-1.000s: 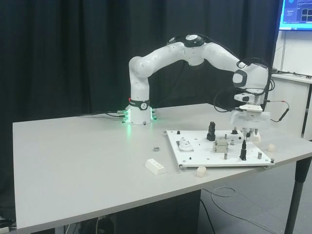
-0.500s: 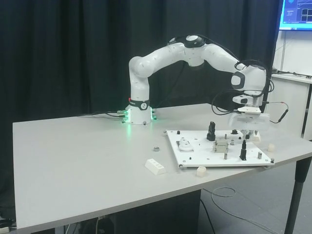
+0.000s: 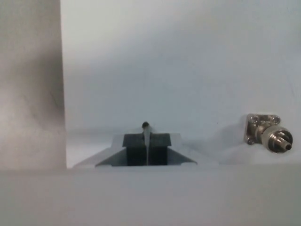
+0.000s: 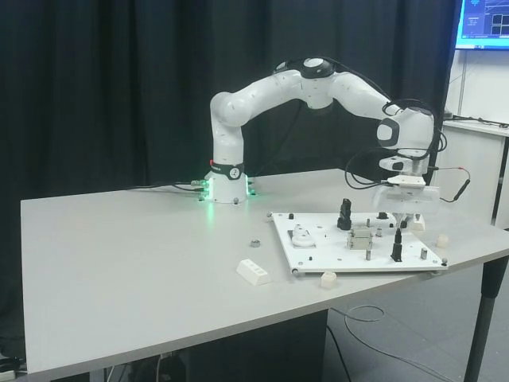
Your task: Insert round peg 1.
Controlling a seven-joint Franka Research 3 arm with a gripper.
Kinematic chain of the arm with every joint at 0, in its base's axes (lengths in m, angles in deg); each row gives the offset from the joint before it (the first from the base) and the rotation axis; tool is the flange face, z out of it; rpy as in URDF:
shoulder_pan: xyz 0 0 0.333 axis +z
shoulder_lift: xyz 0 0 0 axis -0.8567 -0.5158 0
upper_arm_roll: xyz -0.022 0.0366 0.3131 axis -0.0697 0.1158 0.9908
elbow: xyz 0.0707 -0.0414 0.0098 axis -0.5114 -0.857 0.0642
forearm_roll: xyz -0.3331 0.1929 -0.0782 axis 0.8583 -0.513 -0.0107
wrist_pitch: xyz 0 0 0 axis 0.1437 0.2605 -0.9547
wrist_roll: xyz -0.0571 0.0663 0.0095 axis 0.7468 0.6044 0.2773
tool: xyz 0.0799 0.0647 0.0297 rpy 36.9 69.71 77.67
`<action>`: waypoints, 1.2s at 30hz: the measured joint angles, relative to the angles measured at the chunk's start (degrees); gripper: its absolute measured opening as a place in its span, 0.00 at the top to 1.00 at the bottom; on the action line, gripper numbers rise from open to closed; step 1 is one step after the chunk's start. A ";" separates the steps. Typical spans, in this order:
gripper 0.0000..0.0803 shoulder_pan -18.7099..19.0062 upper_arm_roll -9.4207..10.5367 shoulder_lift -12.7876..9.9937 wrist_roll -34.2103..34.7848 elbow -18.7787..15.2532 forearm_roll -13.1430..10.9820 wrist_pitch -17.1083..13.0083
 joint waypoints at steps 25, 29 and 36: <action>0.98 0.04 0.31 0.00 -0.19 -0.12 -0.01 -0.90; 0.98 0.07 0.61 0.00 -0.19 -0.34 -0.09 -1.46; 0.98 0.18 0.59 0.00 -0.19 -0.48 -0.14 -1.60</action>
